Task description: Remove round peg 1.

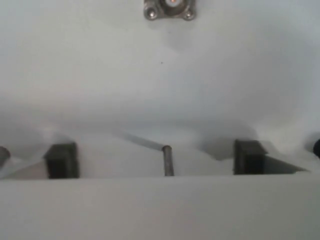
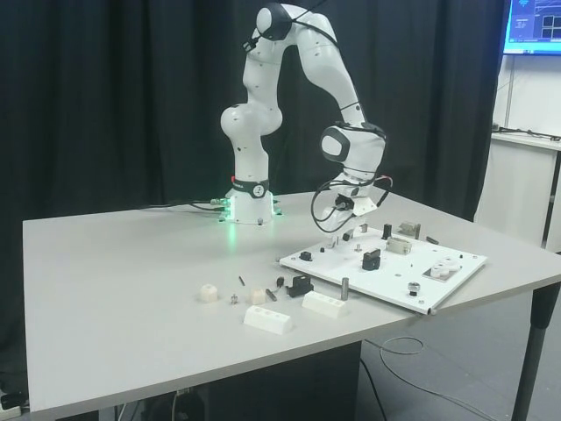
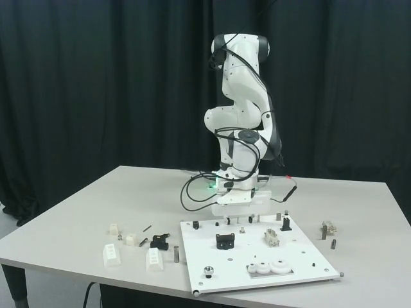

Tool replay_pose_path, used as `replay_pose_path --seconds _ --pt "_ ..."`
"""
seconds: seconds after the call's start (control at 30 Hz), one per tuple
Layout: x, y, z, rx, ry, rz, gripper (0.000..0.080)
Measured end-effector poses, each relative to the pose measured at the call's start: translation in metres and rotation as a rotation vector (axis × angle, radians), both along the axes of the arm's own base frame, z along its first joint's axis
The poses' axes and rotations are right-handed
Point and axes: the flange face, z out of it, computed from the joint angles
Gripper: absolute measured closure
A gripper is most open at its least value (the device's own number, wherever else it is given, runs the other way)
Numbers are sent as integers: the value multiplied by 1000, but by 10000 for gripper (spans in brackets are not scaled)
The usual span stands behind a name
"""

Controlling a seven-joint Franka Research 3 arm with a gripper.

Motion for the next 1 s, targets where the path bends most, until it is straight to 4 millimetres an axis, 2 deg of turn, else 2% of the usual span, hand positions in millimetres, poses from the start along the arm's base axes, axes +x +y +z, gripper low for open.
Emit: replay_pose_path --seconds 0.03,0.07,0.23,0.27,0.53,0.57,0.73,0.77,1.0 --pt "0 0 0 1 -1 -1 3" --pt "1 0 1 1 -2 -2 126" --pt "5 -2 5 7 -13 -9 126" --pt "6 -2 7 9 -15 -11 314" --pt "8 -6 15 12 -13 -22 314" --pt "7 -6 15 12 -11 -23 684" --pt "6 -6 15 11 2 -27 684" --pt "6 -6 15 11 2 -27 776" --pt "6 -5 17 12 3 -25 776"
